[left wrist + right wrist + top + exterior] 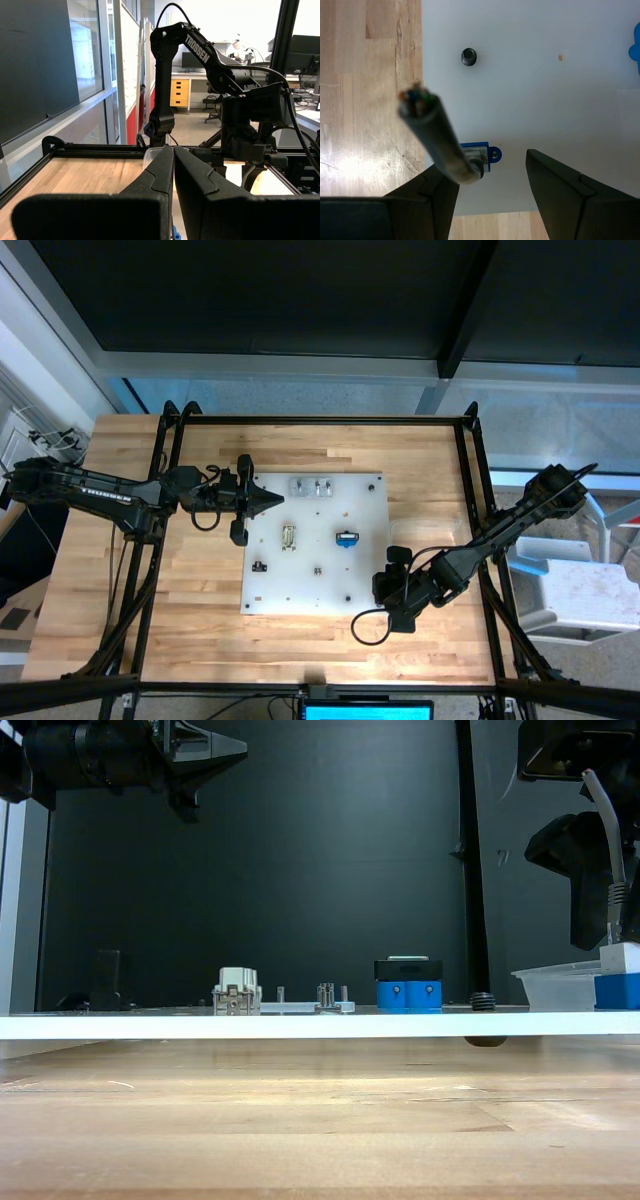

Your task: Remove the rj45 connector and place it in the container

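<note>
The rj45 connector (pixel 476 167) sits plugged into a small blue socket (pixel 492 153) at the near right edge of the white board (pixel 310 585). Its short grey cable (pixel 437 132) sticks up and ends in cut coloured wires. In the low view the plug (pixel 620 958) stands on the blue block (pixel 617 991). My right gripper (pixel 492 165) hangs open just above the plug, which lies between the jaws, close to one finger (pixel 437 192). The container (pixel 555 985) is a see-through tray beside the socket. My left gripper (pixel 272 500) is shut and empty, raised over the board's far left edge.
On the board stand a blue-and-black connector (pixel 347 538), a grey-white connector (pixel 289 538), silver pegs (pixel 312 486) and a black screw (pixel 469 56). Black frame rails (pixel 470 490) run along the table's sides. A black cable loop (pixel 368 625) hangs by the right arm.
</note>
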